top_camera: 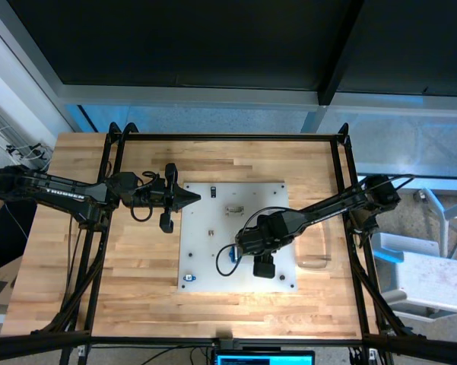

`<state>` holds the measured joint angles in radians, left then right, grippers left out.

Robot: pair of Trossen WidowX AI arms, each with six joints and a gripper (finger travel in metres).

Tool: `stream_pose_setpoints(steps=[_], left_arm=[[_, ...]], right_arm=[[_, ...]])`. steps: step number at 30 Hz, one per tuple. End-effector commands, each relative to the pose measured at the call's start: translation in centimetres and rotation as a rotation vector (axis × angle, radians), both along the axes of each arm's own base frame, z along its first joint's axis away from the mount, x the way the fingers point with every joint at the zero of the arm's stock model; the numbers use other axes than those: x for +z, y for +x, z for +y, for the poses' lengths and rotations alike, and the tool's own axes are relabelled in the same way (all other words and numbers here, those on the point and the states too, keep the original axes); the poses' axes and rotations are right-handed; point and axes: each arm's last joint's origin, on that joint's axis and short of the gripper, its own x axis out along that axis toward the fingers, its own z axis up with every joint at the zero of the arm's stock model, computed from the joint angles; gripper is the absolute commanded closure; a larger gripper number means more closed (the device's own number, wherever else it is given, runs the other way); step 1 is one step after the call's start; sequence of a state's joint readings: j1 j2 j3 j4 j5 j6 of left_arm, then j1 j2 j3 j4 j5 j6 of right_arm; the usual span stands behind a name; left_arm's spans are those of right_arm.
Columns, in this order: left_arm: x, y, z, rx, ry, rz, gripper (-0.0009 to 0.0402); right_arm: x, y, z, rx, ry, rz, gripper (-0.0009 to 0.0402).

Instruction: Pick the 16mm cylinder and place it in the taskboard

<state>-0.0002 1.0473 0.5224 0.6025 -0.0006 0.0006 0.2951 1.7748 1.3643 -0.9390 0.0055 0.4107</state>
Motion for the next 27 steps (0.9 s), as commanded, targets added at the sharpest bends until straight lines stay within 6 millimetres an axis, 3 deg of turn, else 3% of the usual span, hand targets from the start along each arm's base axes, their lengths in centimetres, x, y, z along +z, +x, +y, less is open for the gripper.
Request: stream_pose_setpoints(steps=[1, 11, 27], left_arm=[[0.0, 0.0, 0.0, 0.0, 0.0, 0.0, 0.0393], [0.0, 0.0, 0.0, 0.0, 0.0, 0.0, 0.0393], [0.0, 0.0, 0.0, 0.0, 0.0, 0.0, 0.0393]], right_arm=[[0.6, -0.4, -0.1, 0.0, 0.0, -0.003, 0.0208], [2.0, -1.3, -0.4, -0.001, 0.004, -0.016, 0.0208], [2.1, -1.5, -0.5, -0.001, 0.0, -0.005, 0.0208]])
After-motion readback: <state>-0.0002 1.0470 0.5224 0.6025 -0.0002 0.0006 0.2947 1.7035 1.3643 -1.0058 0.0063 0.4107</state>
